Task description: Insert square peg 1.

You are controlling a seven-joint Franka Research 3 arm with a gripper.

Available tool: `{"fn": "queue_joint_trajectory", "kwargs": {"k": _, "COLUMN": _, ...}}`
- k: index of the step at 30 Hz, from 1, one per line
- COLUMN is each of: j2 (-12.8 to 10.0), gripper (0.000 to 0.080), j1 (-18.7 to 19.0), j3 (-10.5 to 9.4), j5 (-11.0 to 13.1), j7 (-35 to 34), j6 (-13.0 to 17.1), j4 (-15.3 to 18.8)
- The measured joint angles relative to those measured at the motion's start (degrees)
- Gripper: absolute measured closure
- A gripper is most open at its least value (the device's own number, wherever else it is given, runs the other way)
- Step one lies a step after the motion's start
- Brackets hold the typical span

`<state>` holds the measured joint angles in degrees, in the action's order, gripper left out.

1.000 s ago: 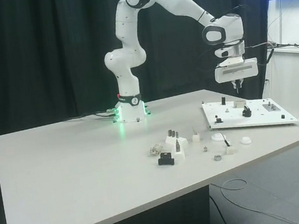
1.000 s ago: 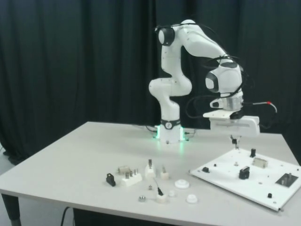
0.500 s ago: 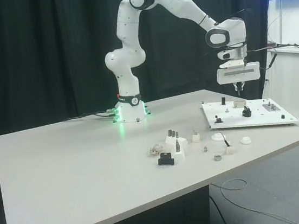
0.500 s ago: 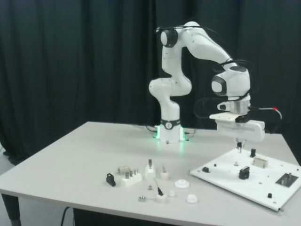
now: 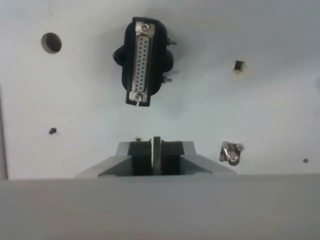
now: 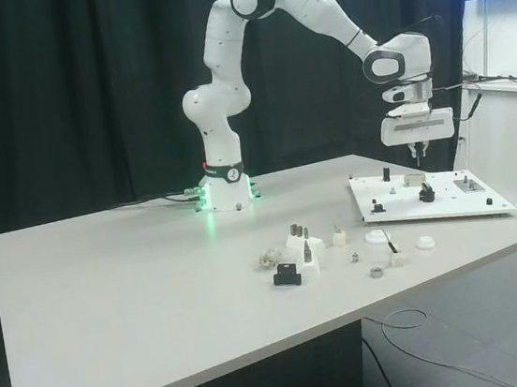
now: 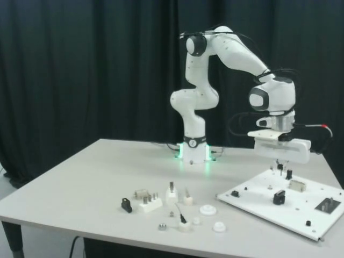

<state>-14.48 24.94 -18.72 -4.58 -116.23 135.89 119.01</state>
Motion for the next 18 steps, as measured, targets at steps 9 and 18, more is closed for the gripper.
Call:
{"fn": "queue_joint_trajectory", "kwargs": {"k": 9, "j2": -0.53, "gripper": 0.0767, "j1": 0.21, "j3": 0.07, "j5": -0.62, "j7": 0.00, "j6": 0.68, "j4": -0.15}}
{"fn": "queue_joint_trajectory", "kwargs": {"k": 18, "j2": -1.76, "gripper": 0.0767, "j1": 0.38, "j3": 0.25, "j5": -0.85, "j7": 0.00, "j6": 0.96, "j4": -0.55}}
